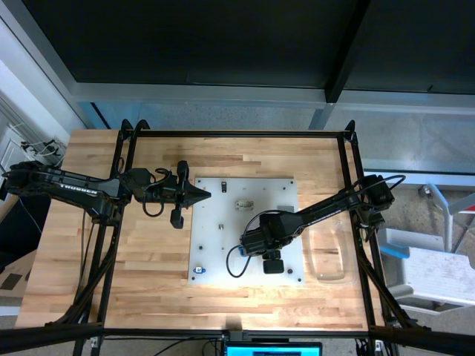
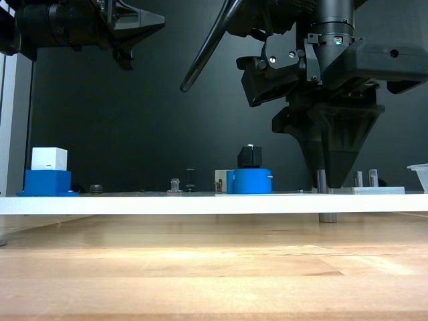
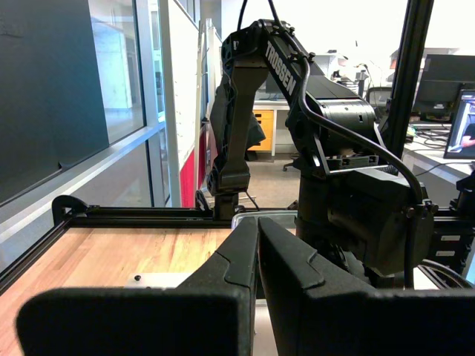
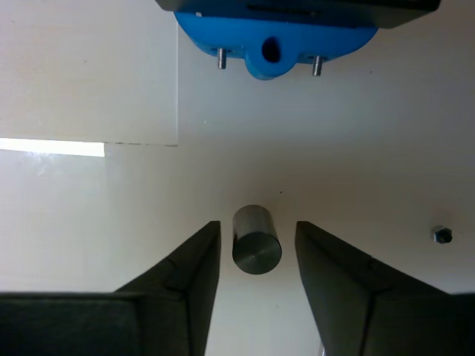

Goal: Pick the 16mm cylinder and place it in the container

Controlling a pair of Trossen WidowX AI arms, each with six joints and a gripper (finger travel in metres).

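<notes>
Right wrist view: right gripper [image 4: 257, 228] is down at the white board [image 4: 89, 74] w/ jaws set wide, one finger each side of the 16mm cylinder [image 4: 257, 248]. The cylinder stands upright on the board w/ a slim gap to each finger, nothing touching yet. Prob. a pre-grasp line-up, so closing should pinch it square across its round side. Low view agrees: the fingertips sit right at board level.

Nearby, a blue part [image 4: 271, 33] w/ two screw ends lies past the cylinder, apart from it and not in the closing path. A small bolt head [image 4: 441, 235] sits off to one side, also clear. At the board's near-left corner is a blue block w/ white cube [image 2: 47, 175], well away.

Two short pegs [image 2: 358, 178] stand just right of the gripper in the low view, btw it and the container [image 1: 329, 279]. The container lies on the table just off the board's right edge and looks empty. My guess: the carry needs a lift first, to clear those pegs and the tray wall.

Further back, left gripper [image 1: 202, 194] hangs high over the board's left edge, fingers pressed together and holding nothing. It's parked, out of the way.
</notes>
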